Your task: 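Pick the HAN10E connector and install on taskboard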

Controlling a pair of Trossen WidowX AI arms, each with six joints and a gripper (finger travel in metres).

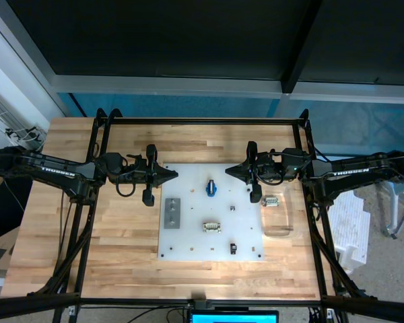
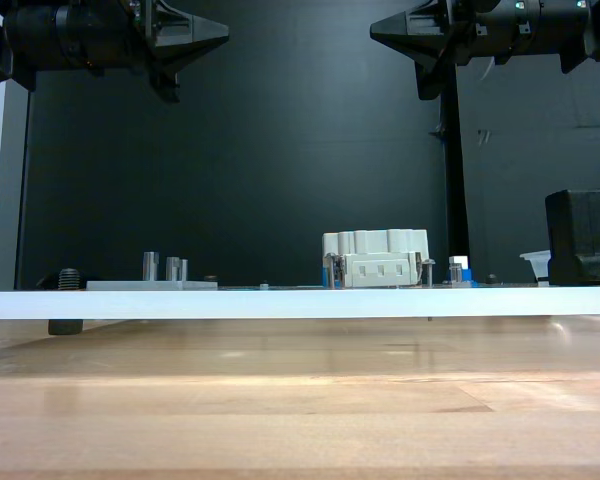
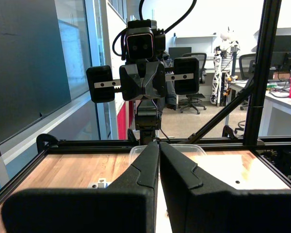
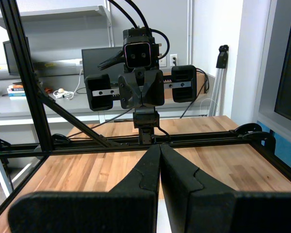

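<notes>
Facing the tabletop's (image 1: 121, 256) near edge with the taskboard (image 1: 188, 235) lying flat just beyond, carrying a beige block (image 1: 212, 227) toward its near edge. Seeing the HAN10E connector (image 1: 271, 201) lying in the clear tray (image 1: 287, 229) just beside the taskboard's right edge. Holding the left claw (image 1: 176, 174) and right claw (image 1: 227, 170) pinched fully shut, empty, high over the taskboard's far edge.

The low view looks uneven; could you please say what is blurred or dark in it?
Low view: the near table wood is blurred, the taskboard edge bright; the left gripper and right gripper, hovering high, are near-silhouettes against black. Wrist views: shut fingers dark against lit rooms.
</notes>
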